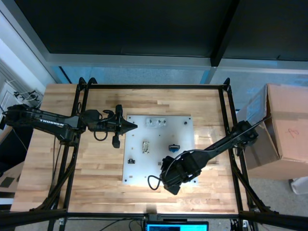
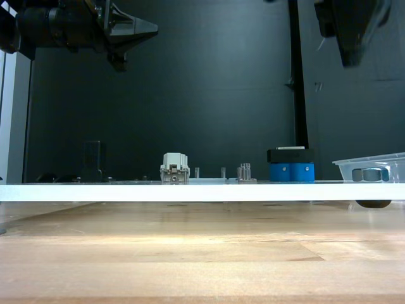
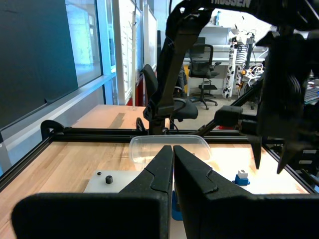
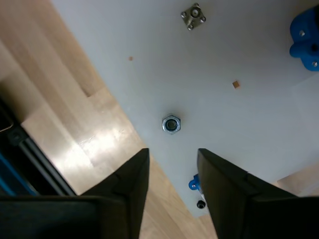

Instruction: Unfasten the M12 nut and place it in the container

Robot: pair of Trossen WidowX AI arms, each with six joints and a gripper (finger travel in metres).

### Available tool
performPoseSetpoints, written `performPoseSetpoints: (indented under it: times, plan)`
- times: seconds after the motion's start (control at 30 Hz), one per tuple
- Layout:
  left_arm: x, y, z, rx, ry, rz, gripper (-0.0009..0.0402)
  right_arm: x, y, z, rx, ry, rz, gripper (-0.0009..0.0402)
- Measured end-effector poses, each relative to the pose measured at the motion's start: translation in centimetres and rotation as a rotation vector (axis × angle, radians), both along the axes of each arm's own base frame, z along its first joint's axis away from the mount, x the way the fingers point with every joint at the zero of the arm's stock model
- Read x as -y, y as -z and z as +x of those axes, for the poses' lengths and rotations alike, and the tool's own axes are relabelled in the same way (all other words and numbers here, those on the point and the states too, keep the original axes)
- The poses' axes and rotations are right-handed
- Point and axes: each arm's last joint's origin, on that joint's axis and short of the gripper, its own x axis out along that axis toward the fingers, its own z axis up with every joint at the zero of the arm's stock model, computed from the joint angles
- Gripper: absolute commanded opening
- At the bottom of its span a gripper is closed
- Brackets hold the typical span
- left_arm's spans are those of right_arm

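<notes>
- While the left hand (image 1: 134, 126) is hanging clenched, fingers pressed together, high over the board's (image 1: 139, 168) far left edge, it's not gripping anything.
- Then the right hand (image 4: 172, 151) is hovering released, fingers spread, straight above the M12 nut (image 4: 171, 124) and well clear of it.
- That nut's sitting near the board's near right edge, seemingly on its stud, with a dark core showing through.
- I'd say the approach is what's happening; next it's needing to drop, straddle the nut, clench and unscrew.
- The container (image 2: 380, 163) is sitting at the right, just behind.
</notes>
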Motion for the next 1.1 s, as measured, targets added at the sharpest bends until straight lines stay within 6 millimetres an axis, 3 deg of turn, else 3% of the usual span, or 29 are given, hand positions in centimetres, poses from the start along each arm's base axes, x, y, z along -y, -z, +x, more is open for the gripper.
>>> performPoseSetpoints:
  times: [0.23,0.43,1.1]
  plan:
    - [0.0,0.0,0.0,0.000,0.000,0.000,0.0000,-0.5,1.8,0.8,-0.019,-0.001,-0.015,0.0222]
    - [0.0,0.0,0.0,0.000,0.000,0.000,0.0000,-0.7,2.8,1.2,-0.037,-0.002,-0.028,0.0244]
    - [0.0,0.0,0.0,0.000,0.000,0.000,0.0000,-0.3,5.2,1.5,-0.038,0.017,-0.048,0.0249]
